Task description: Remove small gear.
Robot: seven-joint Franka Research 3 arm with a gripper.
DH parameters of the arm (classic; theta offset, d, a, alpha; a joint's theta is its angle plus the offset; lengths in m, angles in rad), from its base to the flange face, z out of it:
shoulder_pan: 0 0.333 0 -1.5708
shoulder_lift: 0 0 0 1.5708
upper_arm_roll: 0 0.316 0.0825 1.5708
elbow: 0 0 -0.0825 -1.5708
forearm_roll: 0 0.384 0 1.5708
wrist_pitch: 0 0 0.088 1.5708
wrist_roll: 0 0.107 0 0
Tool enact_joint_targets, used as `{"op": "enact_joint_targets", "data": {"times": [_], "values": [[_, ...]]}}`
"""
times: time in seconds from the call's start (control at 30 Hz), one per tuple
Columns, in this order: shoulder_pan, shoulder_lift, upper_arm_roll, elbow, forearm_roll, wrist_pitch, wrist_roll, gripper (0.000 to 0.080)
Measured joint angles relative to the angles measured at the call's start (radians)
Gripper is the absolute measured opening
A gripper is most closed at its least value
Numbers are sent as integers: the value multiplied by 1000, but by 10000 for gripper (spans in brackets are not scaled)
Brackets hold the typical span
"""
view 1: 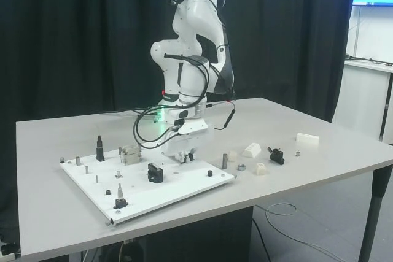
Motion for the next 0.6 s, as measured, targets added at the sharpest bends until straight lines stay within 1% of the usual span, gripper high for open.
{"op": "enact_joint_targets", "data": {"times": [0.6], "values": [[0,-3,-2,0,0,-4,-16,196]]}}
